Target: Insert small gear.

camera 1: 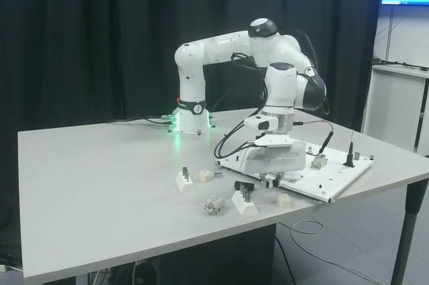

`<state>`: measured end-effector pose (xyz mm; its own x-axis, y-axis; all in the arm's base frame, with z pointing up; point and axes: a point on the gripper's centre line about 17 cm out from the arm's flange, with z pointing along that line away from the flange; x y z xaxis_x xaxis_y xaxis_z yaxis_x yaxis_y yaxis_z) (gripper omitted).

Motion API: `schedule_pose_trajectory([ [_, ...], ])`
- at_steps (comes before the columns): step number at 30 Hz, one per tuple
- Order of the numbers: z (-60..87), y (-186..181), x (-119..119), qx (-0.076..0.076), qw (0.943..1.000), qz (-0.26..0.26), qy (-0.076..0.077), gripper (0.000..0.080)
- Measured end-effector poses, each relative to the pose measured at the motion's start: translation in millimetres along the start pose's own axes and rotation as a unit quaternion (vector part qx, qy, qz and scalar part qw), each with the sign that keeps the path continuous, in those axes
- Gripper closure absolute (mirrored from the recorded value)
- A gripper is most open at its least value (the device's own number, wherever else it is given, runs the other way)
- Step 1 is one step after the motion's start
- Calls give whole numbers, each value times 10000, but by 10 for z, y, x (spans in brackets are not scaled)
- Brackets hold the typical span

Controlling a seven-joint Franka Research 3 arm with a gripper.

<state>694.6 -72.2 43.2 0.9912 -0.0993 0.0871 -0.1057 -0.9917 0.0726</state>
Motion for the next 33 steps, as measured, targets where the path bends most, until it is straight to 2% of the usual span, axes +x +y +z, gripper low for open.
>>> schedule_pose_trajectory([
  [9, -98, 10, 12, -3, 10000, -25, -37, 601],
  [33, -117, 22, 22, -15, 10000, -28, -30, 601],
])
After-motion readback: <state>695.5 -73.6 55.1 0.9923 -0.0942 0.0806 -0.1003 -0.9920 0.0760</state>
